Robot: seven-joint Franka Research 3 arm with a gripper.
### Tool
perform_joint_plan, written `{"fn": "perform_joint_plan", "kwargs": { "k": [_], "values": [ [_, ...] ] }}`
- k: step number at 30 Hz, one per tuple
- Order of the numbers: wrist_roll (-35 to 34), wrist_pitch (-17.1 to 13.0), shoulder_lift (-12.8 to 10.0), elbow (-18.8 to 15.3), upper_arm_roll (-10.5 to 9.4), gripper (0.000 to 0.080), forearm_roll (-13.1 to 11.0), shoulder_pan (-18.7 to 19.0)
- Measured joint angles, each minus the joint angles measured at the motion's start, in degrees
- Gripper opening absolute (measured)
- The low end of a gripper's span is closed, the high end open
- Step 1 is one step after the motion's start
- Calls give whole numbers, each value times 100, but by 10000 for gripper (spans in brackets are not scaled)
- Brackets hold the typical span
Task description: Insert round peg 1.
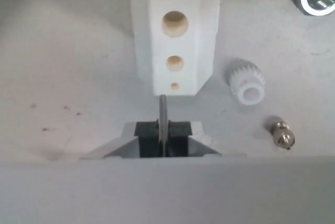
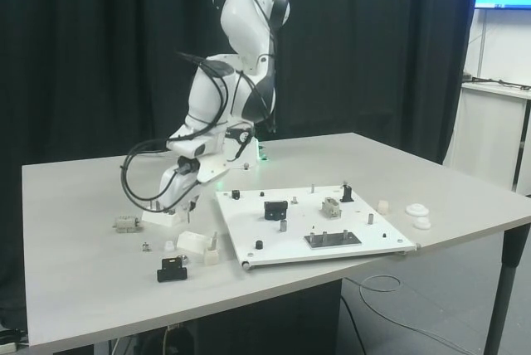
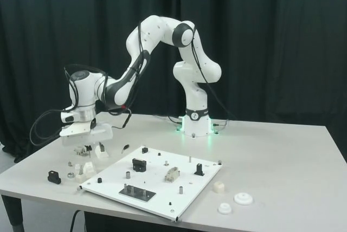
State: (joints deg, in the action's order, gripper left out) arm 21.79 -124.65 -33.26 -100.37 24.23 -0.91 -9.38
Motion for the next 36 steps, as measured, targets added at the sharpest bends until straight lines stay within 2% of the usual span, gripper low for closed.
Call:
{"fn": "perform_joint_plan", "kwargs": {
  "k": [11, 36],
  "values": [
    [-1, 204, 225, 0, 6, 31, 0, 42],
    [-52, 239, 238, -13, 14, 31, -3, 76]
  ]
}}
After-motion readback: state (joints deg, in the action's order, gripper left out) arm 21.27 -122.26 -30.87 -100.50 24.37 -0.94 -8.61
